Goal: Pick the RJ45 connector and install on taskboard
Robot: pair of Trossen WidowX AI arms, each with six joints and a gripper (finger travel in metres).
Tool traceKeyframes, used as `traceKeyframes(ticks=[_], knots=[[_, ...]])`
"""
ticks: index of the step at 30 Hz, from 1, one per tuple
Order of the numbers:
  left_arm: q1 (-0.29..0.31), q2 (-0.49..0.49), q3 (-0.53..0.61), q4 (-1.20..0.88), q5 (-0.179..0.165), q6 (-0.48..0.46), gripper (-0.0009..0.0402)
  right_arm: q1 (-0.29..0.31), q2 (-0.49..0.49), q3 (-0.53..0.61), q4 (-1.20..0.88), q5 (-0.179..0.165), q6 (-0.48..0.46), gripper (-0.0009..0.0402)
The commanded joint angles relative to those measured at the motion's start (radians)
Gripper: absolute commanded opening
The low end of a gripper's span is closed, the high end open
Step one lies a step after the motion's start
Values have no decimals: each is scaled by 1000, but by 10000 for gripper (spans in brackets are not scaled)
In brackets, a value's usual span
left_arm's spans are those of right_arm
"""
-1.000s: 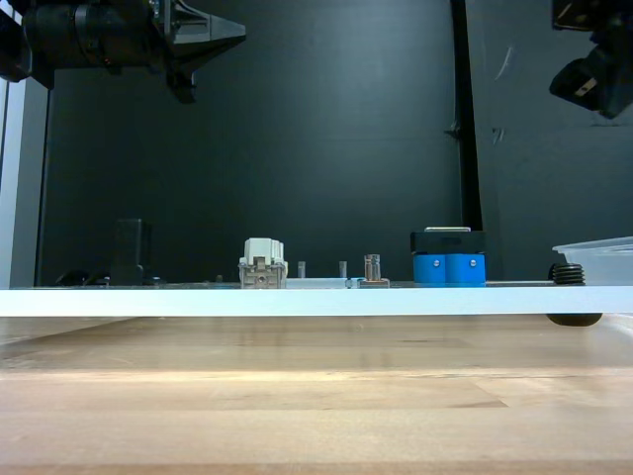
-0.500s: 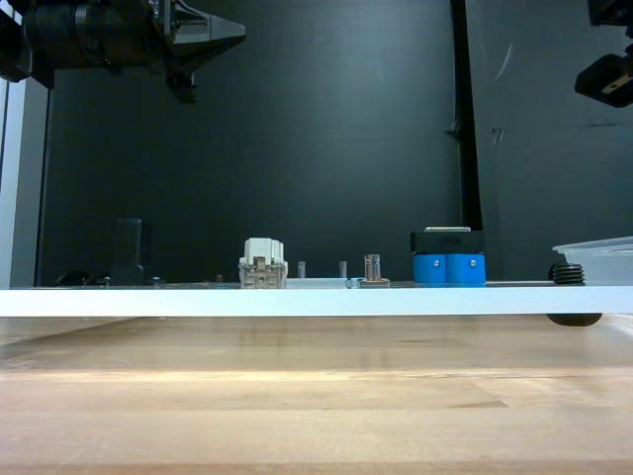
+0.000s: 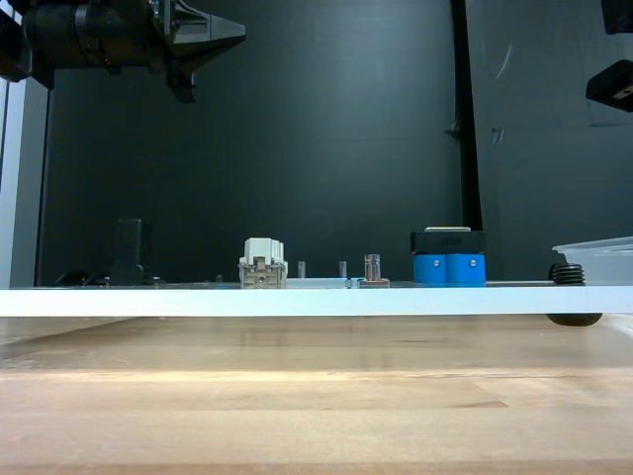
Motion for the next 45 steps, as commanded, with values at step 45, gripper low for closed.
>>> traceKeyframes(ticks=[45], knots=[[0, 0, 0, 0, 0, 0, 0, 109, 218, -176, 275, 19, 101, 208]])
